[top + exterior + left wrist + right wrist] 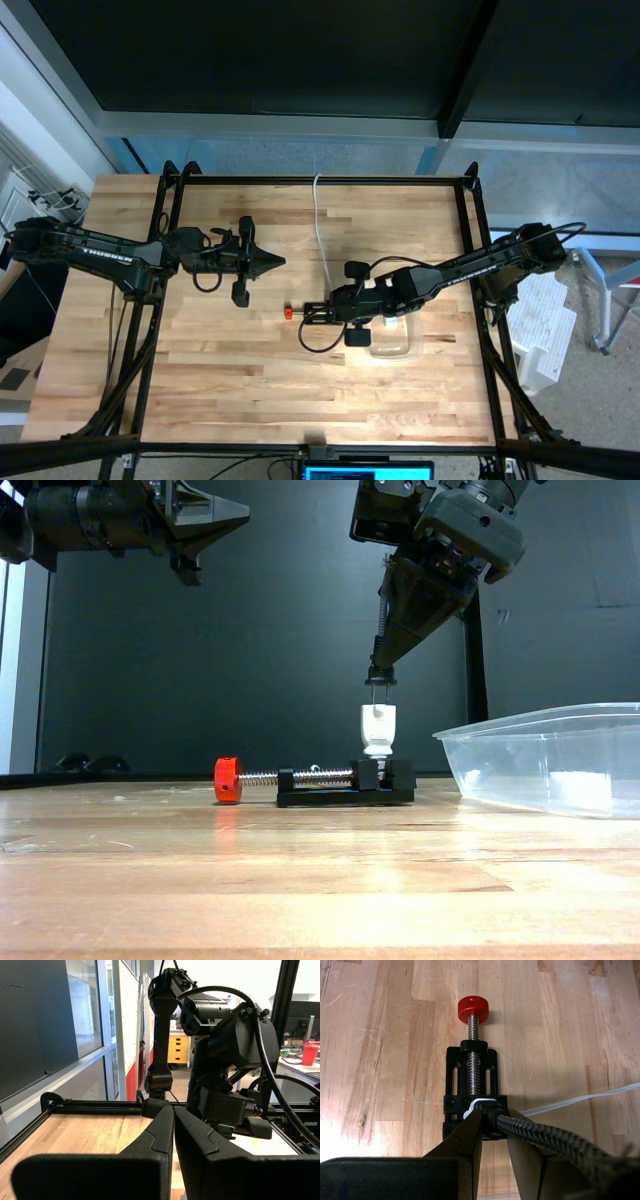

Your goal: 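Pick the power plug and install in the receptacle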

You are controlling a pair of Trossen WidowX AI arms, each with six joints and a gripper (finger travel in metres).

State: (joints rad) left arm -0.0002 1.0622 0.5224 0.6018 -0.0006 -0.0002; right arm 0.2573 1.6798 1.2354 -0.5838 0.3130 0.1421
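From the high view I see my left gripper (272,262) hanging over the table (120,350), well apart from the work; my right gripper (340,308) is over the black clamp (318,314), with the red knob (288,312) just past its tip and the clear tray (405,350) close behind it.

In the low view the right gripper points down, pinched on the plug (380,678); the plug's two thin pins hang right under the fingertips, directly over the white socket (377,730); I cannot tell whether they touch it; the socket stands upright in the clamp; the left gripper sits high and off to the side.

In the left wrist view the left fingers (160,1132) are pressed together with nothing between them; the right arm (225,1050) stands ahead of them.

In the right wrist view the right fingers (467,1137) are narrow, gripping the plug; its braided cord (540,1137) runs back between them; the clamp lies just past the fingertips, with a white cable (580,1100) off to one side.
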